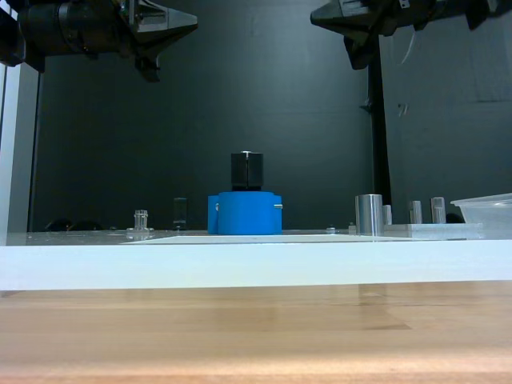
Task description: Pick the 16mm cylinder and place it in the container
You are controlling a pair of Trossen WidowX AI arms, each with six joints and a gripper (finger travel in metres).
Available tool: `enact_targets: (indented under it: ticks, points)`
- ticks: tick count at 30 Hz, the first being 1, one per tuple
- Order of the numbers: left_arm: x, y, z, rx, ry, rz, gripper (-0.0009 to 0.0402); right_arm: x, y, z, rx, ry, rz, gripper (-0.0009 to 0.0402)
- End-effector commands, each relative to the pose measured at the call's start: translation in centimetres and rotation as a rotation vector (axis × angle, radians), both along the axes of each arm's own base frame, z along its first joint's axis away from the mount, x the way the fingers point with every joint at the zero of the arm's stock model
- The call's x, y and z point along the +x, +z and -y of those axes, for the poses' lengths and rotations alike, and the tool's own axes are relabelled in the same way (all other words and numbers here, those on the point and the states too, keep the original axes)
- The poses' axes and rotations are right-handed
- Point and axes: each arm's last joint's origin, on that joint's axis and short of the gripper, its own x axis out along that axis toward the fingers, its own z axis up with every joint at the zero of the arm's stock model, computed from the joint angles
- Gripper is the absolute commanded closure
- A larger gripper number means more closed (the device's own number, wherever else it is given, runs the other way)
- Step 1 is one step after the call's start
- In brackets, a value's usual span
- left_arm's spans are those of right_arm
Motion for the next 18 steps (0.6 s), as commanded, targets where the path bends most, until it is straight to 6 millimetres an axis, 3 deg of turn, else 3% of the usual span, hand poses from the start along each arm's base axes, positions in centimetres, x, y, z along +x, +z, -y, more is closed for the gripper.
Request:
enact_targets:
  ticks: [1,9,18]
  points:
    - [0.0,0.0,0.0,0.000,0.000,0.000,0.0393,0.0,0.9,0.0,0.020,-0.006,-0.111,0.0393]
    - [0.0,0.0,0.0,0.000,0.000,0.000,0.0393,-0.2,3.9,-0.1,0.043,-0.019,-0.424,0.0393]
    - [0.0,0.0,0.0,0.000,0.000,0.000,0.0393,1.8,5.5,-0.5,0.031,-0.002,-0.704,0.0393]
